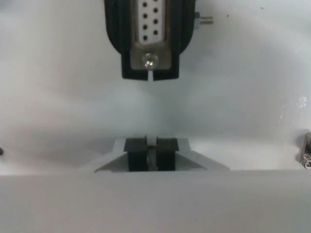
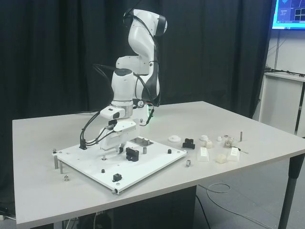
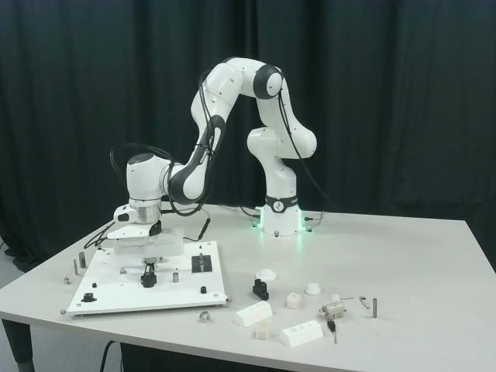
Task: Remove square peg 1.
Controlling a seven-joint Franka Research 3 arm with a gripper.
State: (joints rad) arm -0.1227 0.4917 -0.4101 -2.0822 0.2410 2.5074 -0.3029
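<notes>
The gripper [image 1: 151,158] hangs low over the white board [image 1: 233,97]. Its two black fingers [image 1: 136,154] stand narrow, almost together. Between them sits a thin grey piece, which seems to be the square peg [image 1: 152,156], so the peg is held right at the fingertips. Just ahead of the gripper, a black holder with a grey pin connector [image 1: 150,39] stands on the board. Well apart from the gripper, several small white parts [image 2: 217,150] lie on the grey table [image 2: 43,138].
</notes>
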